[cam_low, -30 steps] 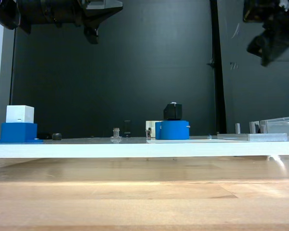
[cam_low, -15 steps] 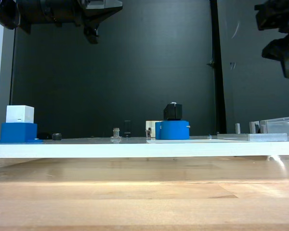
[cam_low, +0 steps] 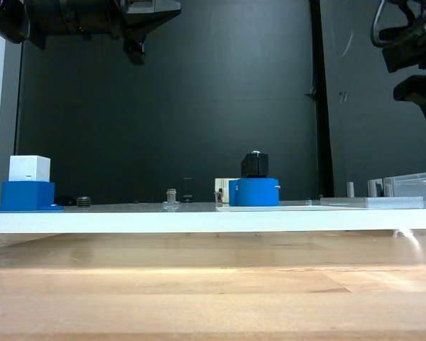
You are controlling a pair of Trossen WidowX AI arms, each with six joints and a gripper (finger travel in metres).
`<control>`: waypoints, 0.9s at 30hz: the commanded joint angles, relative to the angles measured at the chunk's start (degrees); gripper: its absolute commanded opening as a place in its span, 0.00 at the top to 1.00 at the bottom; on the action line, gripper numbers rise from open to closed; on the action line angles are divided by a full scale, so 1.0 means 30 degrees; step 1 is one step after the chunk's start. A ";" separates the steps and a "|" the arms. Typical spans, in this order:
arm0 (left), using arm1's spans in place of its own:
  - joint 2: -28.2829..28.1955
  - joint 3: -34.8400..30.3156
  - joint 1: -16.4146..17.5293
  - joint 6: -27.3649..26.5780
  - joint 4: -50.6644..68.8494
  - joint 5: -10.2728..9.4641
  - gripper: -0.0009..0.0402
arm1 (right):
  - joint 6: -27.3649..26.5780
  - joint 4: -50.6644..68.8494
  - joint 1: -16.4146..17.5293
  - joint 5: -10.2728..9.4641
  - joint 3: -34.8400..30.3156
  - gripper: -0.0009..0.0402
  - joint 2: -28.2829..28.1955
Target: Pick the 16mm cylinder and install on the taskboard
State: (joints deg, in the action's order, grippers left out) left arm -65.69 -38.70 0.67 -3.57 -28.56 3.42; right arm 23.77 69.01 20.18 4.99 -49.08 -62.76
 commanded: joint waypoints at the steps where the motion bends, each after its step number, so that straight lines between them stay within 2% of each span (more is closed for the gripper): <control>1: -0.0015 -0.0007 0.0000 0.0000 0.0000 0.0007 0.98 | 0.0015 -0.0648 0.0459 0.0022 0.0503 0.26 -0.0022; 5: -0.0007 -0.0007 0.0007 0.0000 0.0000 0.0007 0.98 | 0.0102 -0.1311 0.0940 0.0466 0.1209 0.26 -0.0044; 15: -0.0015 -0.0007 0.0000 0.0000 0.0000 0.0007 0.98 | 0.1042 -0.3585 0.1894 0.0481 0.3155 0.26 -0.0044; 27: -0.0007 -0.0007 0.0000 0.0000 0.0000 0.0007 0.98 | 0.1829 -0.5654 0.2200 0.0488 0.4794 0.26 -0.0051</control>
State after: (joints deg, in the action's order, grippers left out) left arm -65.69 -38.70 0.67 -3.57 -28.56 3.42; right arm 28.71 52.64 26.74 6.44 -35.07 -62.89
